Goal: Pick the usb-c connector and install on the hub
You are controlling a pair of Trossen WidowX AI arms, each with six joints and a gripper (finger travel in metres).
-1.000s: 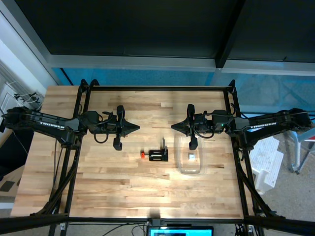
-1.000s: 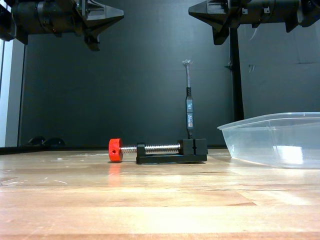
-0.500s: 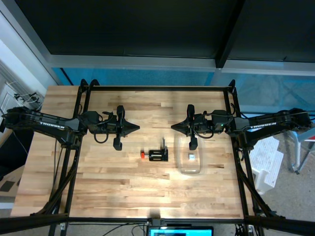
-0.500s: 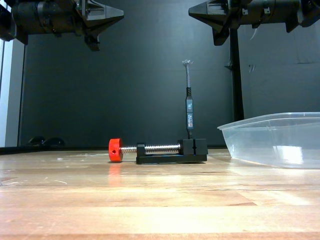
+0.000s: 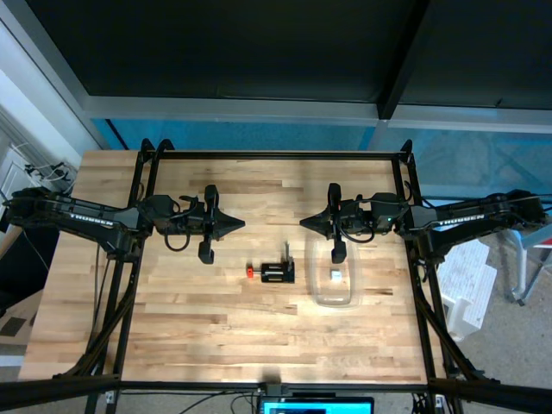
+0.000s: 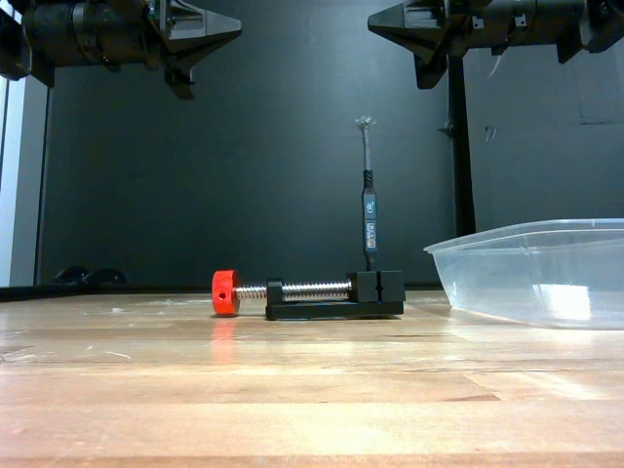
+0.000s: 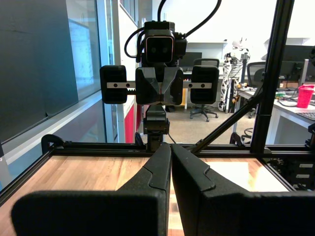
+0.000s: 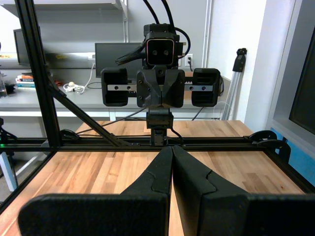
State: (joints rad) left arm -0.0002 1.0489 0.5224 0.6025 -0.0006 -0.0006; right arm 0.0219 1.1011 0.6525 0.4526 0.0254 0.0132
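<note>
The table [image 5: 216, 336] is pale blond wood, striped with darker planks. Above its middle, the left gripper [image 5: 240, 224] and right gripper [image 5: 304, 223] are matt black. Near the centre, the clamp [image 5: 278, 274] is black with a silver screw [image 6: 307, 290] and an orange-red knob [image 6: 225, 292]. The slim part [image 6: 370, 219] standing in it is black with a blue-white label and silvery braid. Toward the right edge, the tray [image 5: 332, 297] is clear and holds a pale grey piece [image 5: 336, 275].
</note>
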